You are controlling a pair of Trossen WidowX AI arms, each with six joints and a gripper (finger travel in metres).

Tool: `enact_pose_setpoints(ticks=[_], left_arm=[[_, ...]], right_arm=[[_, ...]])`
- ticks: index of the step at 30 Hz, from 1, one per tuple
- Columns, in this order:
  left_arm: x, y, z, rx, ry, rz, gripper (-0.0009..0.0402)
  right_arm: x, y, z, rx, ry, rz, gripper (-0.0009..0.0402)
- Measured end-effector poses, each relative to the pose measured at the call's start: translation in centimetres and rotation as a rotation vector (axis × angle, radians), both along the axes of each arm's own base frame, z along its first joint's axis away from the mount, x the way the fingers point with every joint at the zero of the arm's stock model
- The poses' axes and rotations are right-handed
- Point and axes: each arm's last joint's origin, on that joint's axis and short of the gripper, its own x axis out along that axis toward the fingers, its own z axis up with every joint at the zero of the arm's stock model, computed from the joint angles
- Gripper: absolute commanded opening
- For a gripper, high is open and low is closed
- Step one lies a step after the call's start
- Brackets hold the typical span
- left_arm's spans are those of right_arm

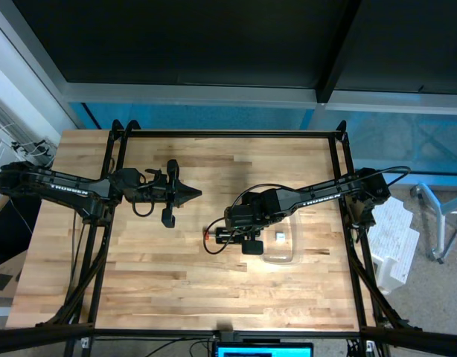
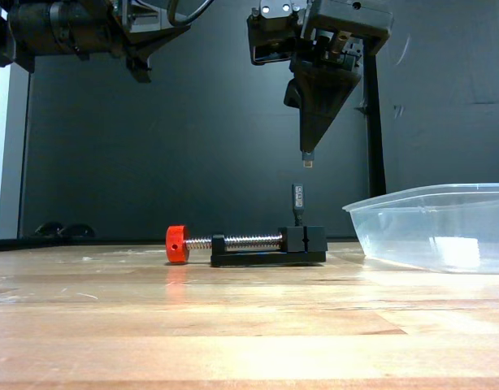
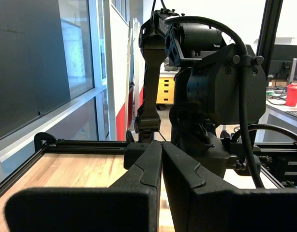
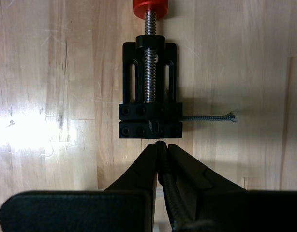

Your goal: Pick the usb-c connector and install on the hub

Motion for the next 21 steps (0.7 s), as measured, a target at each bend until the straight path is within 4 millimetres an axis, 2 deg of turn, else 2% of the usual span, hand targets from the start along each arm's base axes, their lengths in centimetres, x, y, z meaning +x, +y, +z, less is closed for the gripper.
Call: enact_pose_setpoints(ticks=[21], left_arm=[[0.0,0.0,0.0,0.000,-0.001,0.000,0.0000]], right_arm=[[1.1,0.2,-1.3,-0.010,0.001,0.010,0.0000]])
